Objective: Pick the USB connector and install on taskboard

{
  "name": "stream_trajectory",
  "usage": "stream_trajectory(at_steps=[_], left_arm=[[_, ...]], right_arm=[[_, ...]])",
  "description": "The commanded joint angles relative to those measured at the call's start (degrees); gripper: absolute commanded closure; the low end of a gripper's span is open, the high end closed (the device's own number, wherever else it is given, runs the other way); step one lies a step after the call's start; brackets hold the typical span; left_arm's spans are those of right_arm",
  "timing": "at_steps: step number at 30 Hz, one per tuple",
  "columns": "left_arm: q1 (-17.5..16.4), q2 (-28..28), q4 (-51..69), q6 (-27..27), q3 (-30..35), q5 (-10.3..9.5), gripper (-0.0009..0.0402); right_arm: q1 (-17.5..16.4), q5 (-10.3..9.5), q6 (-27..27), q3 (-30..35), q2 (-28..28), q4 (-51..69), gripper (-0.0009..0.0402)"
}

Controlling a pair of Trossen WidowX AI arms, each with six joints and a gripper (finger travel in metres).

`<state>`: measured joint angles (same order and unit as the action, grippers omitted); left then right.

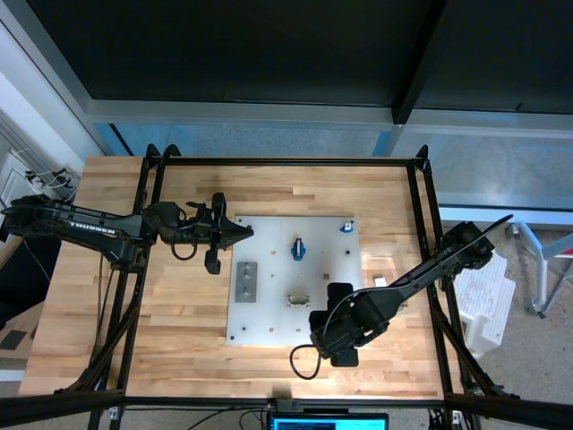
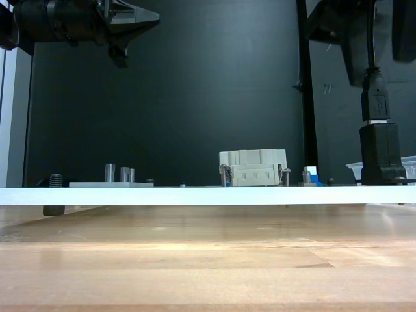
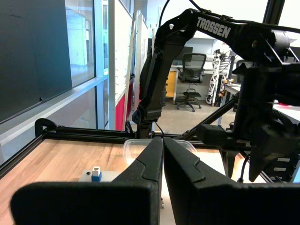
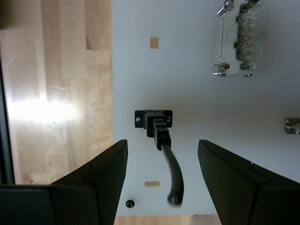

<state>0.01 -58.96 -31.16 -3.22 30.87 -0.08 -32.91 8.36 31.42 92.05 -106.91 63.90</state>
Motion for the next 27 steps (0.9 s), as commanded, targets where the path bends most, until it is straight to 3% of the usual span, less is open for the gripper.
stream_trajectory(at_steps=[1,17,27], left_arm=[[0.0,0.0,0.0,0.0,0.0,0.02,0.0393],[0.0,0.0,0.0,0.0,0.0,0.02,0.0393],[0.0,0.0,0.0,0.0,0.0,0.02,0.0393]], right_arm=[[0.0,0.22,-0.4,0.1,1.1,0.2,0.0185],[-0.2,0.11,-0.8,0.1,2.8,0.3,0.0185],[-0.1,0.22,-2.2,-0.6,6.8,1.7,0.0186]])
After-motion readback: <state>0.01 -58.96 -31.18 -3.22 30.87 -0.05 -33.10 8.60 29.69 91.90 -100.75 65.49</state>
